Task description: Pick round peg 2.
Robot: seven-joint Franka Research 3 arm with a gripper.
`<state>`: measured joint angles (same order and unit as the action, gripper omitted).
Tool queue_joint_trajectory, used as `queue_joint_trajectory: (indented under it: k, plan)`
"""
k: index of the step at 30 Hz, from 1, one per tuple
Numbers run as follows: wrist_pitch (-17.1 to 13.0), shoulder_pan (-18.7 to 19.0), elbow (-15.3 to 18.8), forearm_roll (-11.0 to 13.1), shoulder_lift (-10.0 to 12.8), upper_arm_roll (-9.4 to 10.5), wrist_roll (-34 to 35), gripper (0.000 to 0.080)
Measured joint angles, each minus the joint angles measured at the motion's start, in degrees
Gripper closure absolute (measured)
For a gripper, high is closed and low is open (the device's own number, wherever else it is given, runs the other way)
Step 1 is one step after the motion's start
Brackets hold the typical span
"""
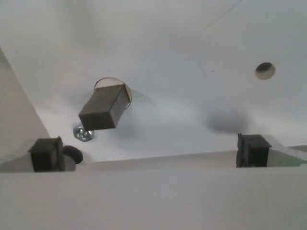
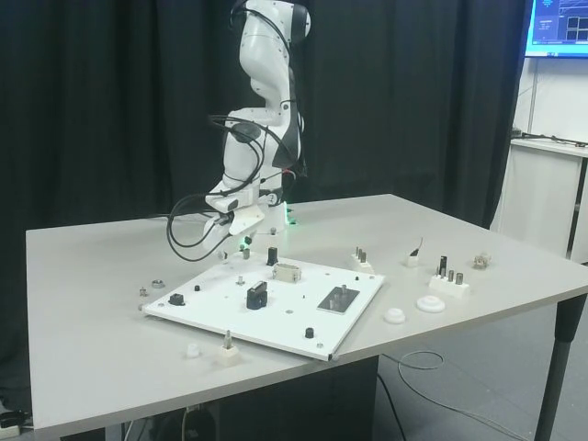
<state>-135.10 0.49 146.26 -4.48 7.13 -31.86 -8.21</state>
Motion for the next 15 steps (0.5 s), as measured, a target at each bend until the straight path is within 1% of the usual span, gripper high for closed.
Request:
queue_joint_trajectory:
  k: [15]
  plan:
    - [1.97,0.81,-1.04,-0.07,-0.82,0.0,2.25,0.0003]
